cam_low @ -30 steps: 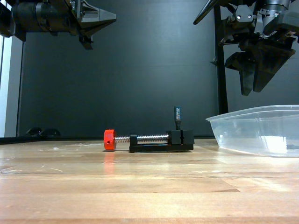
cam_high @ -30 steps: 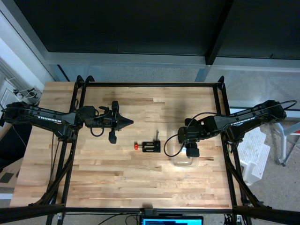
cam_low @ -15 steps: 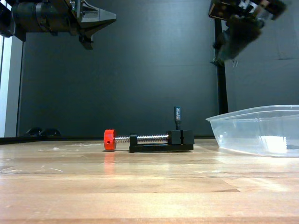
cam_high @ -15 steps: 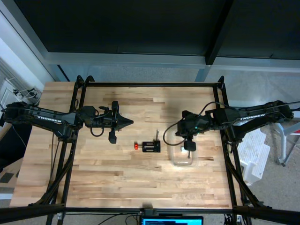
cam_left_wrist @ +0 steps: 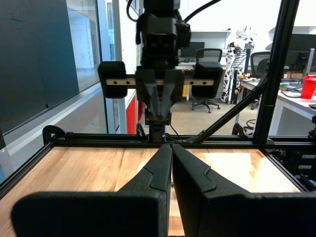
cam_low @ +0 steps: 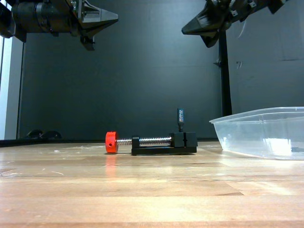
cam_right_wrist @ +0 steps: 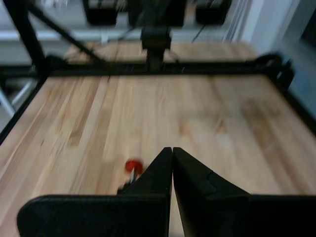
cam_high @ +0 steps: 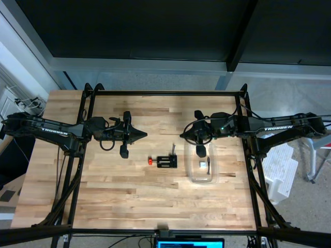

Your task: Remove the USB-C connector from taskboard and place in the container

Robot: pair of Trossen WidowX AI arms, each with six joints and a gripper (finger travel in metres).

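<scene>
- Left gripper [cam_high: 143, 135]: parked high at left, fingers pressed together.
- Right gripper [cam_high: 182, 136]: held high near tray [cam_high: 201, 182], fingers pressed together; vise [cam_high: 166, 161] could be knocked if lowered unopened.

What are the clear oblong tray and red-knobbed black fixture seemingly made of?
Clear oblong tray: glossy see-through plastic, probably. Small black fixture: matte black, metal or plastic; its screw is shiny threaded metal. Left gripper and right gripper hang shut, high on either side.

A robotics lab — wooden table [cam_high: 129, 186] in black framing [cam_high: 165, 93], office chairs [cam_left_wrist: 202, 101] and desks [cam_left_wrist: 292, 97] behind
</scene>
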